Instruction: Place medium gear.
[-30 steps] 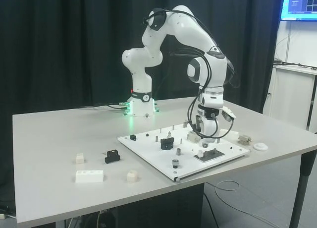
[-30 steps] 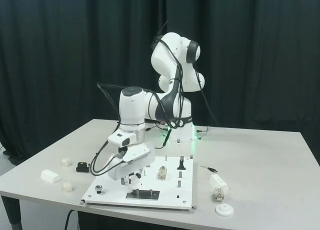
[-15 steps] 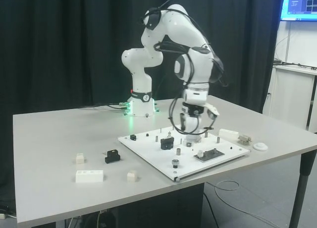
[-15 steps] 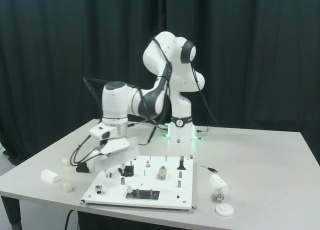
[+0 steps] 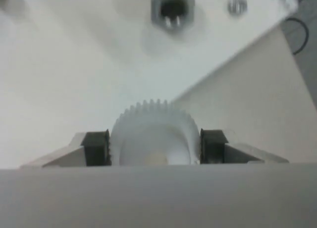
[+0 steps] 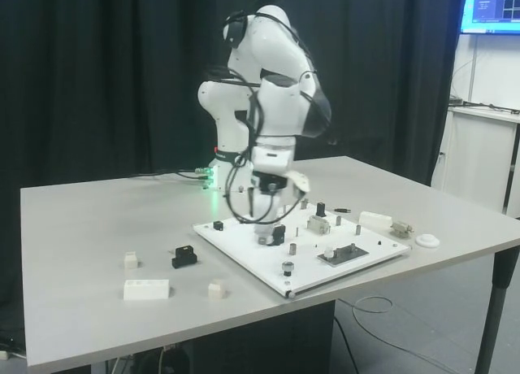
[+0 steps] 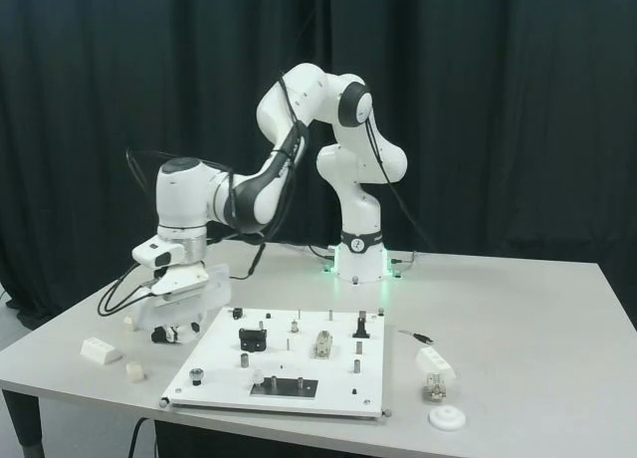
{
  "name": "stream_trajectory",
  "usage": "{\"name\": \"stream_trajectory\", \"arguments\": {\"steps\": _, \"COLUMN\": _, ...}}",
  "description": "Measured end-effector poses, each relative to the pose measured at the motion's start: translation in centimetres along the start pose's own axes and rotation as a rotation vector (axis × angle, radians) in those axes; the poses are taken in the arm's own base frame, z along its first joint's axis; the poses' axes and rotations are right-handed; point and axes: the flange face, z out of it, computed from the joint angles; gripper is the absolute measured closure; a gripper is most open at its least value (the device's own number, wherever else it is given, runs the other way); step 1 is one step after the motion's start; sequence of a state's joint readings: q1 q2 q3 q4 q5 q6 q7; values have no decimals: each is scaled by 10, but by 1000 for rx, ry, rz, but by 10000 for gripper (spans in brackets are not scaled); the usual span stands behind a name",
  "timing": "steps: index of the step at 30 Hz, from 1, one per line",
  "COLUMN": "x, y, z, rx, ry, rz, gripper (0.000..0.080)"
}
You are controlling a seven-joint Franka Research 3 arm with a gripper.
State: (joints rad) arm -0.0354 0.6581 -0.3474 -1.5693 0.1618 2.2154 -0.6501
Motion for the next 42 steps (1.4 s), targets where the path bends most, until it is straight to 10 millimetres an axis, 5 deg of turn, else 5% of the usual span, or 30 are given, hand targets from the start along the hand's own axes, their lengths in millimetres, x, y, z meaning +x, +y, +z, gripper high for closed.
{"name": "stream_trajectory", "arguments": {"steps": 26, "x": -70, "y": 65, "z": 48, "rx": 11, "ry": -1, "rz": 33, "gripper": 409}}
{"name": "stream_trajectory", "arguments": {"steps": 42, "x": -94, "y": 77, "z": 77, "rx": 44, "ry": 10, "rz": 84, "gripper": 409}}
